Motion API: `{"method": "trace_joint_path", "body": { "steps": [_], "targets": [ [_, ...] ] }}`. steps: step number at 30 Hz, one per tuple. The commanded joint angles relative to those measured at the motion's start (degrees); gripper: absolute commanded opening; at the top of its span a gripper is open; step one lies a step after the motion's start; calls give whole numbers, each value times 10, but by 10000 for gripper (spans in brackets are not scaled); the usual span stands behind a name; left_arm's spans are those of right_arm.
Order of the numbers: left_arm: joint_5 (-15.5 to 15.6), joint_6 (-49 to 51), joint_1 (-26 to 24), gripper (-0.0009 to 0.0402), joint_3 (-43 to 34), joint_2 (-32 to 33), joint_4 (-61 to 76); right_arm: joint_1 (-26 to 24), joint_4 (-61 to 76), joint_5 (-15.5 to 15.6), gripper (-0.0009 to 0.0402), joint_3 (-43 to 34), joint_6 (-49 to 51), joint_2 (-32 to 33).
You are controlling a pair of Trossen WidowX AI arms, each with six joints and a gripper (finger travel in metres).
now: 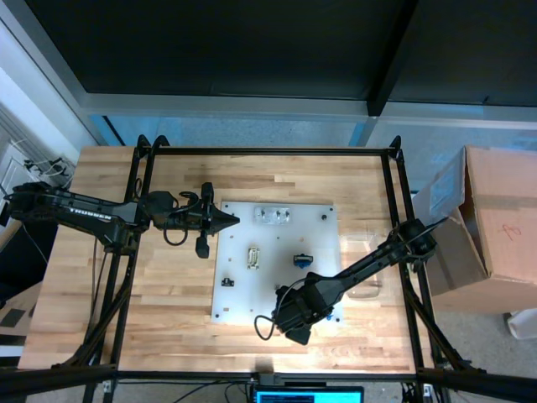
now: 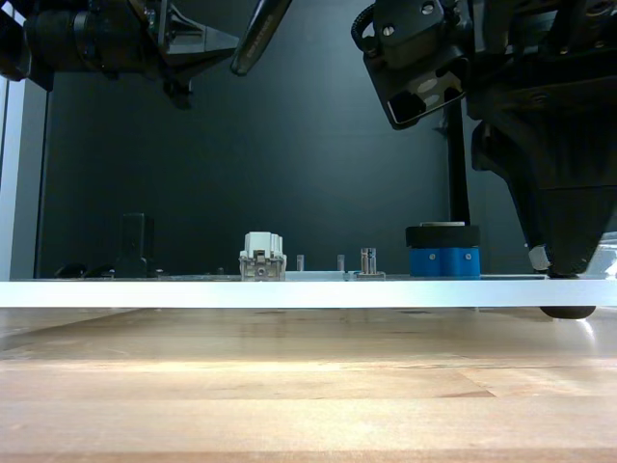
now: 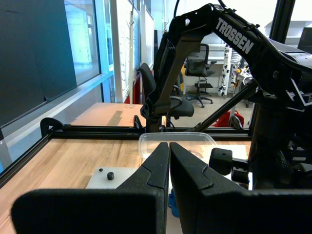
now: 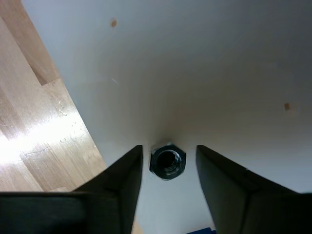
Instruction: Unfasten the M12 nut and place it in the container
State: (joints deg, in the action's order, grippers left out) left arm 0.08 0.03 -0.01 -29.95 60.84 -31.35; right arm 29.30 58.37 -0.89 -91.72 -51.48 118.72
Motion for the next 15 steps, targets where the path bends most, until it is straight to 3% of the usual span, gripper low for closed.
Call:
{"method": "trace_joint_path", "body": {
  "steps": [1,8,15],
  "targets": [
    [0,0,0,0,0,0,0,0,0,-1,97,-2,2,-2],
    [0,0,0,0,0,0,0,0,-1,0,36,-2,10,-5],
    [0,0,0,0,0,0,0,1,-2,-2,12,-2,11,-24]
  ]
}}
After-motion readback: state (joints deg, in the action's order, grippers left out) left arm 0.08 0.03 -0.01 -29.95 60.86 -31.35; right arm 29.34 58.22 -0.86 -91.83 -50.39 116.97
